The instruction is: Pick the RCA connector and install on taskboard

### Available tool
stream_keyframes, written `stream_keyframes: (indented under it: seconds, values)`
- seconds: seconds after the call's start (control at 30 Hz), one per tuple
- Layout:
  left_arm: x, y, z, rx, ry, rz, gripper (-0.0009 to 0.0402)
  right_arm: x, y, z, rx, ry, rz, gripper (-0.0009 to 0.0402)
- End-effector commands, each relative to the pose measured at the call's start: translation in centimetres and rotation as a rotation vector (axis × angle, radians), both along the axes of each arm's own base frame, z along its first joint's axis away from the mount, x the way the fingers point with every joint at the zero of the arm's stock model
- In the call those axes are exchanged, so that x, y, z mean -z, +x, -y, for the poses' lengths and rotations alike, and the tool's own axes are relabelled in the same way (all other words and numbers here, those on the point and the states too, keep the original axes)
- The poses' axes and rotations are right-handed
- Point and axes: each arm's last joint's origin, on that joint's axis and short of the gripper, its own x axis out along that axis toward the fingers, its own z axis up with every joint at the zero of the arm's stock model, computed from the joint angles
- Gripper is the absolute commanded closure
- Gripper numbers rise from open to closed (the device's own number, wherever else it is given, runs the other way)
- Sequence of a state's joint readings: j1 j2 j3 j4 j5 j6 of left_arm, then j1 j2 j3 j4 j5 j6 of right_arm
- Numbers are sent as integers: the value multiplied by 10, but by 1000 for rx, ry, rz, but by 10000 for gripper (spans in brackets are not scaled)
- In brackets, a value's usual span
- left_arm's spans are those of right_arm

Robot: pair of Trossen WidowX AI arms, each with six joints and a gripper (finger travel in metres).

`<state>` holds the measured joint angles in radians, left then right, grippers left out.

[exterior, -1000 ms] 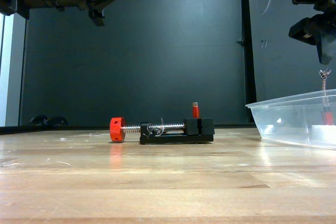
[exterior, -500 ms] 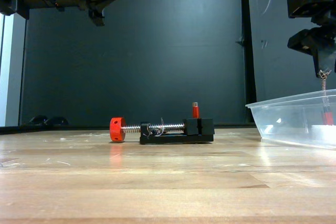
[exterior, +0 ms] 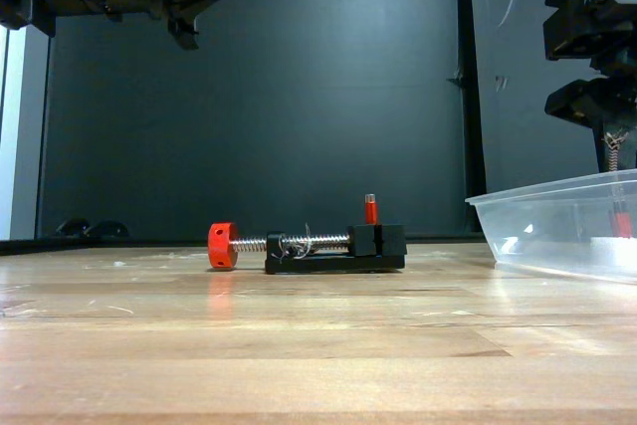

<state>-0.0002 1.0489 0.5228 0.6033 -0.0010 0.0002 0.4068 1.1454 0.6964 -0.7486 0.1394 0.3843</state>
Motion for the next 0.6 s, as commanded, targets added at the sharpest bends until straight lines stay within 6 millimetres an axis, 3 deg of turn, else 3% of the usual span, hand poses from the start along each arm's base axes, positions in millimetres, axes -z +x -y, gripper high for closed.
stream_keyframes:
  seconds: [0.03, 0.6]
  values:
    - [0, 0, 0, 0, 0, 0, 393, 4, 2, -1, -2, 3, 7, 246]
    - [0, 0, 0, 0, 0, 0, 393, 23, 3, -1, 5, -2, 42, 247]
